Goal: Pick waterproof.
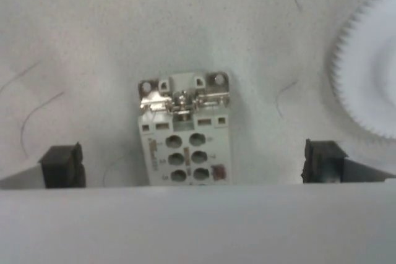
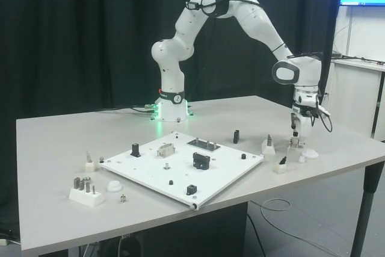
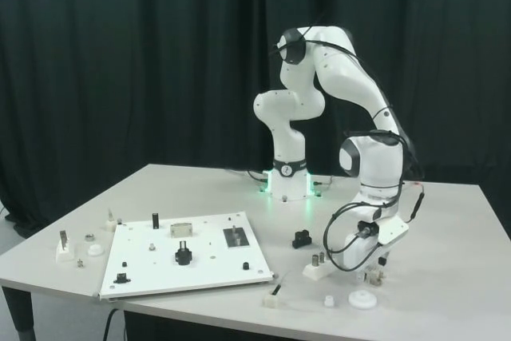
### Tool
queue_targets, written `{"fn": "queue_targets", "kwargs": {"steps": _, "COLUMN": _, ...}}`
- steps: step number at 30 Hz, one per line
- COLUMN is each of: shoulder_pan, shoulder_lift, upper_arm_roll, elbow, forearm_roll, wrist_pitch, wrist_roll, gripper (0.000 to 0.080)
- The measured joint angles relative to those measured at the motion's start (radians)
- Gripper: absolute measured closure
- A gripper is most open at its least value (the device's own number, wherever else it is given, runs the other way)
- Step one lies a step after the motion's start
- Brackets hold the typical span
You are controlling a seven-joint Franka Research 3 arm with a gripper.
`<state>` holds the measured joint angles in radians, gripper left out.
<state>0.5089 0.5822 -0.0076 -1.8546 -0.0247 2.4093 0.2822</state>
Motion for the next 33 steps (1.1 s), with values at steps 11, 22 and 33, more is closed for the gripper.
{"fn": "queue_targets", "kwargs": {"steps": 11, "shoulder_pan": -0.001, "shoulder_lift": -0.015, "upper_arm_roll": -0.008, "elbow": 0.056, "forearm_roll": 0.020, "wrist_pitch": -0.106, "wrist_roll": 0.000, "gripper": 0.0006}}
{"fn": "queue_targets", "kwargs": {"steps": 22, "shoulder_pan": -0.001, "shoulder_lift": -0.044, "upper_arm_roll": -0.024, "elbow": 0.083, "forearm_roll": 0.042, "wrist_pitch": -0.184, "wrist_roll": 0.001, "gripper": 0.0003}}
{"fn": "queue_targets", "kwargs": {"steps": 33, "shoulder_pan": -0.001, "shoulder_lift": -0.057, "upper_arm_roll": -0.032, "elbow": 0.084, "forearm_roll": 0.058, "wrist_pitch": -0.202, "wrist_roll": 0.006, "gripper": 0.0003}}
